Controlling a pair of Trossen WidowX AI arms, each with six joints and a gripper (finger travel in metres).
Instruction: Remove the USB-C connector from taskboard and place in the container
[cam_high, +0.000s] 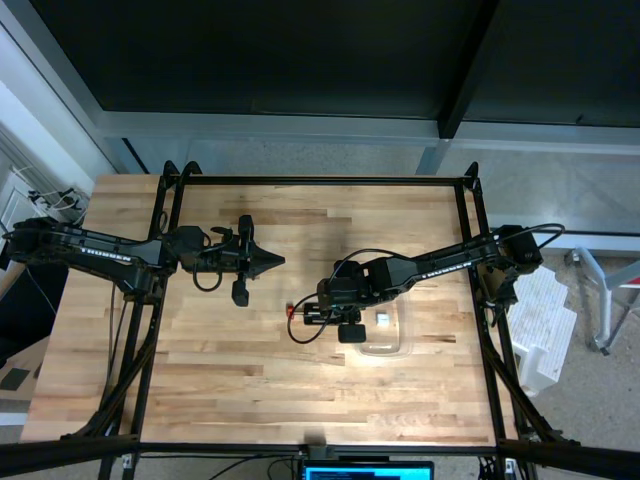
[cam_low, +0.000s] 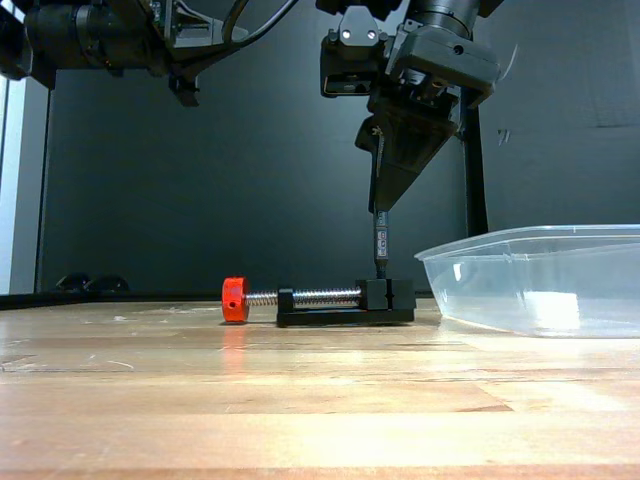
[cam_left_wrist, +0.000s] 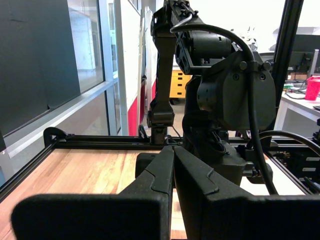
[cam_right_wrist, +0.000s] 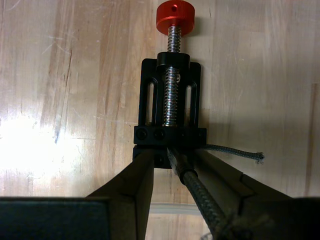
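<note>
The taskboard (cam_low: 345, 300) is a small black vise with a red-orange knob (cam_low: 234, 299), lying on the wooden table just left of the container (cam_low: 540, 280), a clear shallow tub. My right gripper (cam_low: 381, 212) hangs right above the board's end away from the knob, shut on the USB-C connector (cam_low: 380, 248). This thin dark piece points straight down, its lower tip at the board's top face. In the right wrist view the connector (cam_right_wrist: 187, 176) runs between the fingers down to the taskboard (cam_right_wrist: 170, 135). My left gripper (cam_high: 268, 261) is parked over the table's left half, shut and holding nothing.
A small white square piece (cam_high: 382, 319) lies in the container (cam_high: 398, 345). A frayed braided cord end (cam_right_wrist: 245, 153) sticks out beside the board. A black frame rail (cam_high: 320, 181) borders the table.
</note>
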